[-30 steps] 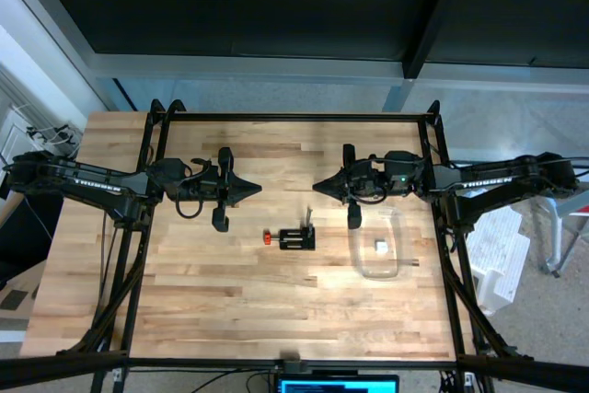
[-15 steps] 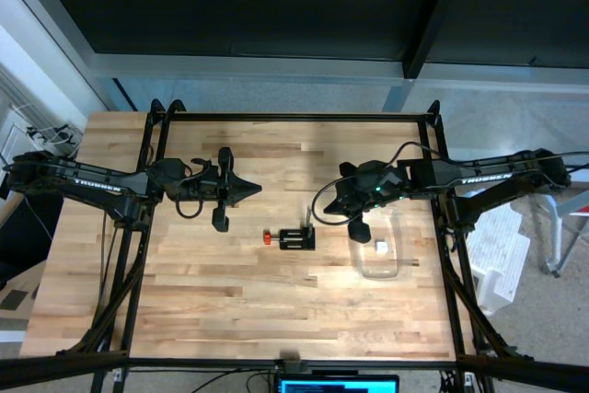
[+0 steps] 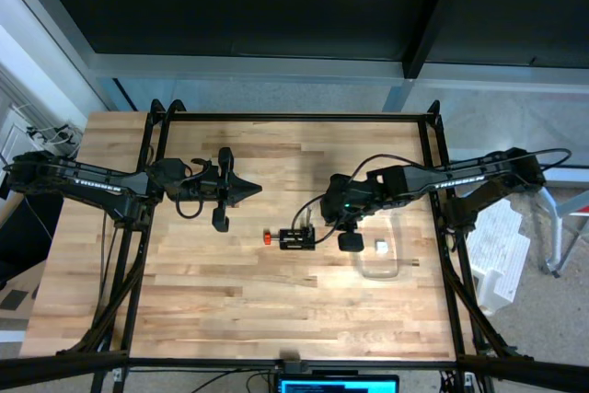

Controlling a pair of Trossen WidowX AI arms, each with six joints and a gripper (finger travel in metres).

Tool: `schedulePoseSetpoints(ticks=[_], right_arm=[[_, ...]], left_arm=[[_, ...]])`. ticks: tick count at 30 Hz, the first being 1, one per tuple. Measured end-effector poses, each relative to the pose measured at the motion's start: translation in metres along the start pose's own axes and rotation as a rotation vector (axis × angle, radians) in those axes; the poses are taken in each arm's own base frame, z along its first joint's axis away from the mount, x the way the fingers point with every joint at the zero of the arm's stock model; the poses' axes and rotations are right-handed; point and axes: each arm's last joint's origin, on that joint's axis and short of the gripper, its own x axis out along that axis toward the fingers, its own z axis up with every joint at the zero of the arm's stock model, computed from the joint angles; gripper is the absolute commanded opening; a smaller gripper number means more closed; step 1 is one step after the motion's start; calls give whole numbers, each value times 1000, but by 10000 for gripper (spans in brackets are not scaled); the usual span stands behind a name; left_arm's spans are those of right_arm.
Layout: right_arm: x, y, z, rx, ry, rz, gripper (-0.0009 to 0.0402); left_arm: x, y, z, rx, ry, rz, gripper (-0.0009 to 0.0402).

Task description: Remove the USB-C connector from taskboard and place in the container

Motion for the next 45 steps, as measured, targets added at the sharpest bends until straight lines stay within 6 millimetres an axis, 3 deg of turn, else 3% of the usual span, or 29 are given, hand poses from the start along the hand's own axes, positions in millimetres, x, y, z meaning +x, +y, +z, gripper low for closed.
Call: schedulePoseSetpoints(ticks=[7, 33, 45], right_arm=[[11, 2, 11, 2, 37, -46, 151], [56, 13, 33, -2, 177, -67, 151], [66, 14, 32, -2, 179, -67, 151]], left_arm=[[0, 0, 0, 0, 0, 0, 0], [0, 0, 0, 0, 0, 0, 0], [0, 0, 0, 0, 0, 0, 0]])
